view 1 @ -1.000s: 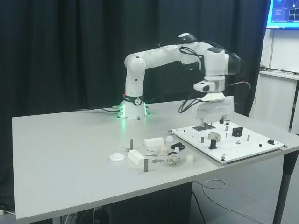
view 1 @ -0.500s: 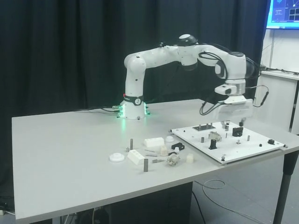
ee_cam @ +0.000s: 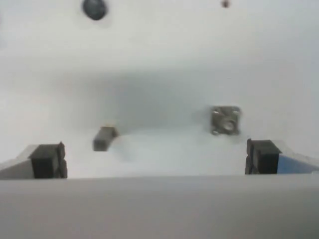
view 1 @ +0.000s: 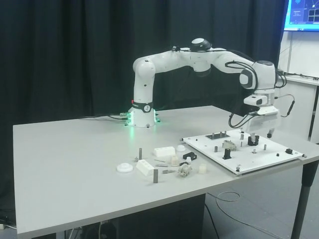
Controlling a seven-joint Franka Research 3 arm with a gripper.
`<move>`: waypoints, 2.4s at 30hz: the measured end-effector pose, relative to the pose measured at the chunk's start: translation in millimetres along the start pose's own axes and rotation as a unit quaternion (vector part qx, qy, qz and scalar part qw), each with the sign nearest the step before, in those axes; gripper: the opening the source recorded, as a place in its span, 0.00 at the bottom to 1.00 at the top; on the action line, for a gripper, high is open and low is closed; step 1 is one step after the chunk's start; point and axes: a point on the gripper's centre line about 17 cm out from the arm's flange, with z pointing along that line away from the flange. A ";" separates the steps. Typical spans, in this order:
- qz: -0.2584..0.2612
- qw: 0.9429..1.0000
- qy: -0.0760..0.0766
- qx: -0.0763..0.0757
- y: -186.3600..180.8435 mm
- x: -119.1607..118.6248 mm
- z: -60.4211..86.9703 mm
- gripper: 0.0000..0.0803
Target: Remove square peg 2.
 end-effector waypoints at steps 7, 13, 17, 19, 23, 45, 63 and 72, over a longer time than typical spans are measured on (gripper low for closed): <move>-0.018 1.000 -0.008 -0.008 -11.8 -1.5 8.0 1.00; -0.020 1.000 -0.015 -0.015 -17.7 -4.7 14.0 1.00; -0.021 0.999 -0.019 -0.017 -21.1 -7.3 17.9 1.00; -0.019 0.999 -0.021 -0.016 -23.4 -8.4 20.3 1.00; -0.018 0.999 -0.024 -0.015 -27.1 -9.9 24.9 1.00; 0.002 1.000 -0.023 -0.010 -33.1 -7.3 40.9 1.00; 0.028 0.999 -0.021 -0.027 -26.6 -2.3 44.8 0.86; 0.026 0.999 -0.018 -0.037 -27.1 0.2 44.5 0.27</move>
